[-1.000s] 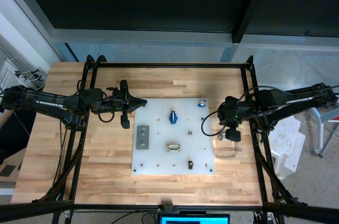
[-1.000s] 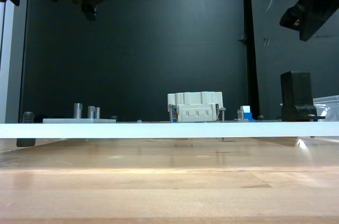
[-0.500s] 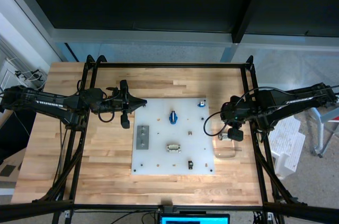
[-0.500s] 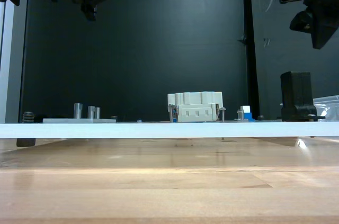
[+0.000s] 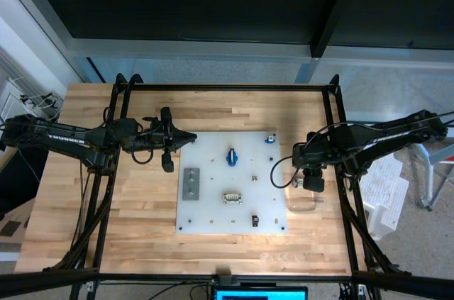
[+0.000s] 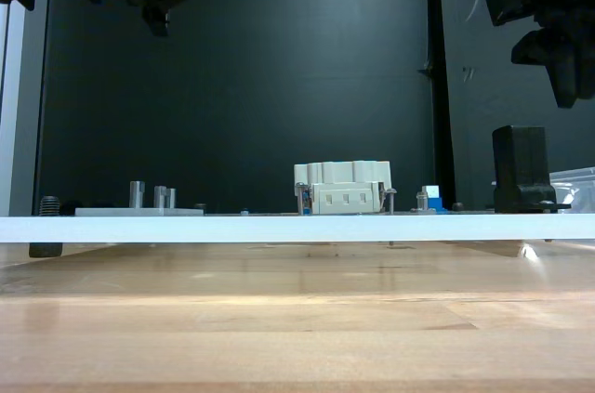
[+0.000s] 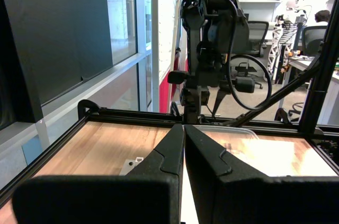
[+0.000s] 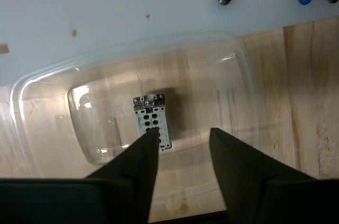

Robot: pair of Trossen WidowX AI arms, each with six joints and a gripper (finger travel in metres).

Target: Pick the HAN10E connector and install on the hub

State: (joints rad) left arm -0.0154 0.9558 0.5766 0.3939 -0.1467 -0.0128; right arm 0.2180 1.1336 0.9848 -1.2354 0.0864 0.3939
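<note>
1. High view: the left gripper [image 5: 190, 139] hangs beside the white board [image 5: 213, 162]. The right gripper [image 5: 310, 184] hangs above the clear tray [image 5: 305, 208]. The hub [image 5: 232, 198] sits on the board.
2. Low view: the hub stands upright mid-board.
3. Left wrist view: the left gripper is pressed together.
4. Right wrist view: the right gripper is spread above the HAN10E connector [image 8: 152, 121], which lies in the tray.

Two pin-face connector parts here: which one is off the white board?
The HAN10E connector, lying in the clear tray beside the white board, under the open right gripper. The hub sits on that board. Left gripper, shut, hangs near the board's far-left corner.
</note>
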